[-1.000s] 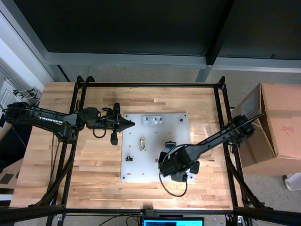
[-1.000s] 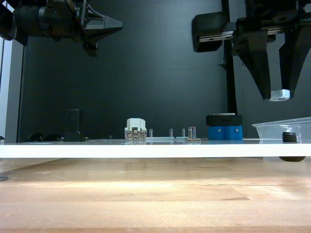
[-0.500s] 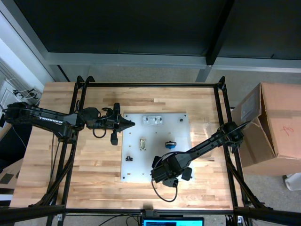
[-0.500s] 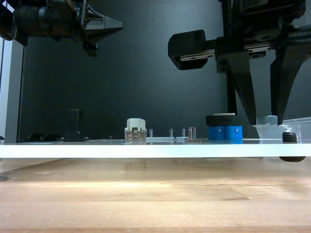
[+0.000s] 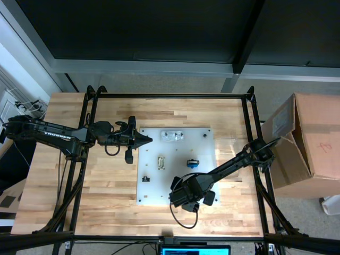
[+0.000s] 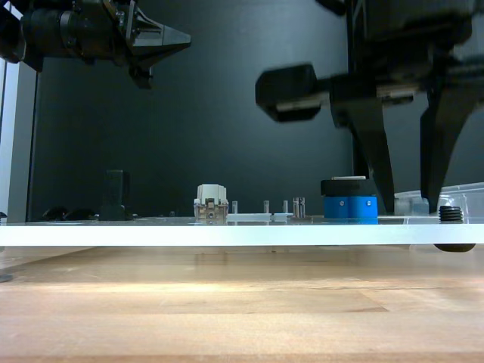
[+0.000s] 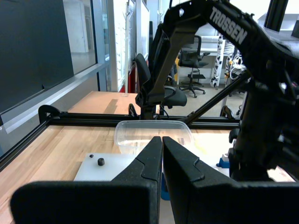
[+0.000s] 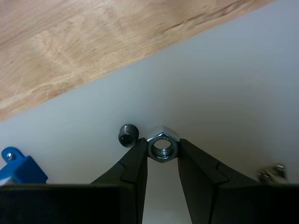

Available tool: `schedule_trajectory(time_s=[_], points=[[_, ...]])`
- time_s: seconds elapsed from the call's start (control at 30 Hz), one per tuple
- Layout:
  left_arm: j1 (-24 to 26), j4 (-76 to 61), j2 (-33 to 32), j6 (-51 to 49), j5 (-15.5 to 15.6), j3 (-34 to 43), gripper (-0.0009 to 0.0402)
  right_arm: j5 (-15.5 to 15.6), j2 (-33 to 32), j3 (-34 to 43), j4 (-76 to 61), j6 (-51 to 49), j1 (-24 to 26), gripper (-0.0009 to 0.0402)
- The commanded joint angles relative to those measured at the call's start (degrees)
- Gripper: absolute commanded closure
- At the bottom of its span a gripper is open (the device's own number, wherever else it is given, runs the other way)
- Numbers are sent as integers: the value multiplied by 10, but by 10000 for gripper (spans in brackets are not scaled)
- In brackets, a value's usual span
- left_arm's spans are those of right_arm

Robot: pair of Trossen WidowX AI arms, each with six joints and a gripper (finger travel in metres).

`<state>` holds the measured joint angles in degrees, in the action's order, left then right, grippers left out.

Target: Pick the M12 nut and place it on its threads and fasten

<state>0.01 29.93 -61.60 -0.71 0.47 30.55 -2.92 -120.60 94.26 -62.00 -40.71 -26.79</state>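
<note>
High view: left gripper point(image 5: 149, 139) hangs over the white board point(image 5: 172, 183) at its 10 o'clock corner. The right gripper point(image 5: 186, 197) is at the board's 5 o'clock, close to the near edge, and hides what's under it. A strip of wooden table point(image 5: 106, 212) runs along the board's near edge.

Low view: right gripper tips are low, just above the board, with the M12 nut point(image 6: 408, 201) pinched between them. The black stud point(image 6: 451, 215) is at their 3 o'clock with its ribs bare, a narrow gap away. The blue block point(image 6: 350, 206) is at 9 o'clock. The left gripper is high up.

Left wrist view: its fingers point(image 7: 149, 161) are pressed together, with the clear container point(image 7: 154, 133) ahead.

Right wrist view: the fingers point(image 8: 138, 158) clamp the nut, which is just beside the stud and not on it, near the board's edge.
</note>
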Motion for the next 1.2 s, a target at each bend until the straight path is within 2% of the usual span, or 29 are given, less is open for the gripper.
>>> schedule_trajectory(time_s=[0.03, 0.13, 0.6, 0.93, 1.2], points=[[0, 0, 0, 0, 0, 0, 393, 0, -1, 0, 4, 13, 0, 392], [0, 0, 0, 0, 0, 0, 393, -1, 0, 0, 6, 30, 1, 392], [0, 0, 0, 0, 0, 0, 393, 0, 1, 0, 3, 237, 2, 392], [0, -1, 0, 0, 0, 0, 393, -1, 1, 0, 3, 285, 3, 392], [0, 0, 0, 0, 0, 0, 393, 0, 1, 0, 3, 285, 3, 392]])
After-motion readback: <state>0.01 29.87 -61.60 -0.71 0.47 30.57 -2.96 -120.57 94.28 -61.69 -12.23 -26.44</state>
